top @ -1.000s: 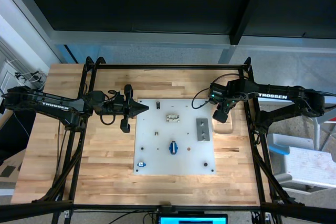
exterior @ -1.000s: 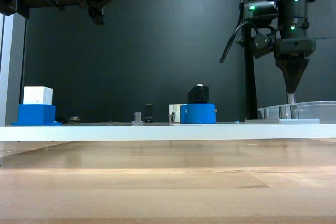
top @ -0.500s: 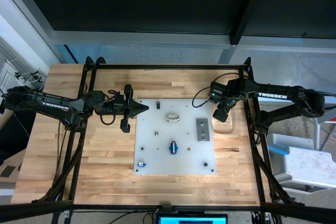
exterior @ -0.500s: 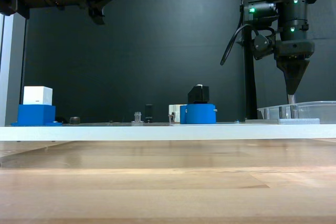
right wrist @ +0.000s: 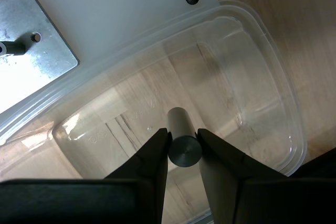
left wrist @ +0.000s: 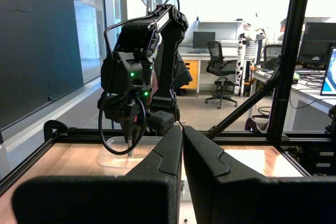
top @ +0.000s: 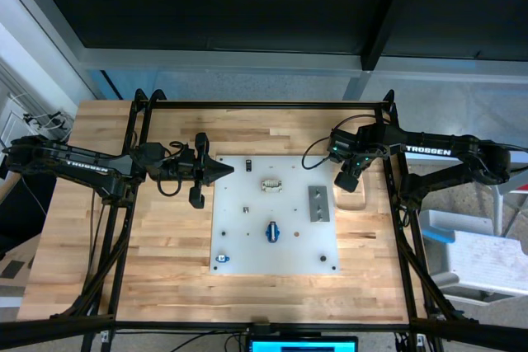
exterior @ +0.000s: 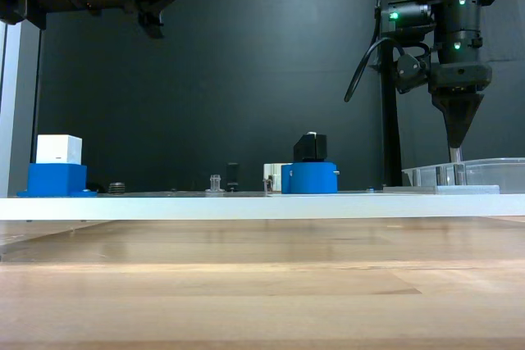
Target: Pick the 16mm cylinder and place it in the container
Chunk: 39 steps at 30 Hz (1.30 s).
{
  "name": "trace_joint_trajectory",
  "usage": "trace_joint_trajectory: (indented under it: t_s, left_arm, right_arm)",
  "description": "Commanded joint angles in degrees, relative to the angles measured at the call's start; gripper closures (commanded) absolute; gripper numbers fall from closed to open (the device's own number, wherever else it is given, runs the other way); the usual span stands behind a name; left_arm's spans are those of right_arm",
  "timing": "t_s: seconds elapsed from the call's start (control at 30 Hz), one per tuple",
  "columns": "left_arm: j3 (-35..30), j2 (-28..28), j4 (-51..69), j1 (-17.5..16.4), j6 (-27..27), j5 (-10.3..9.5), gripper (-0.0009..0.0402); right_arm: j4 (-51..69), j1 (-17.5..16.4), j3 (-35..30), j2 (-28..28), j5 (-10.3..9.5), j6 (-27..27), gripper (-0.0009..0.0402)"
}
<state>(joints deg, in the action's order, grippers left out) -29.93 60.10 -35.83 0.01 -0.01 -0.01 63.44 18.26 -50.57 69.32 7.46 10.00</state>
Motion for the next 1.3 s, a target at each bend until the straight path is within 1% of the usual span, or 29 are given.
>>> trace_joint_trajectory:
  t_s: [0.03,0.3,0.4,0.5,0.6,1.3]
  left_arm:
    - [0.0,0.0,0.0,0.0,0.0,0.00,0.0393]
    - [0.0,0.0,0.0,0.0,0.0,0.00,0.0393]
    - [0.0,0.0,0.0,0.0,0.0,0.00,0.0393]
    - [0.0,0.0,0.0,0.0,0.0,0.00,0.0393]
    - [0.0,0.0,0.0,0.0,0.0,0.00,0.0393]
    - [0.0,0.0,0.0,0.0,0.0,0.00,0.0393]
  right_arm:
    - [0.1,0.0,0.0,0.0,0.02,0.0,0.0271]
    - [0.1,0.0,0.0,0.0,0.02,0.0,0.0178]
    - [0.1,0.0,0.0,0.0,0.04,0.0,0.0153]
    - [0.1,0.0,0.0,0.0,0.02,0.1,0.0138]
    - [0.2,0.0,0.0,0.0,0.02,0.1,0.0133]
    - [0.1,0.0,0.0,0.0,0.02,0.0,0.0134]
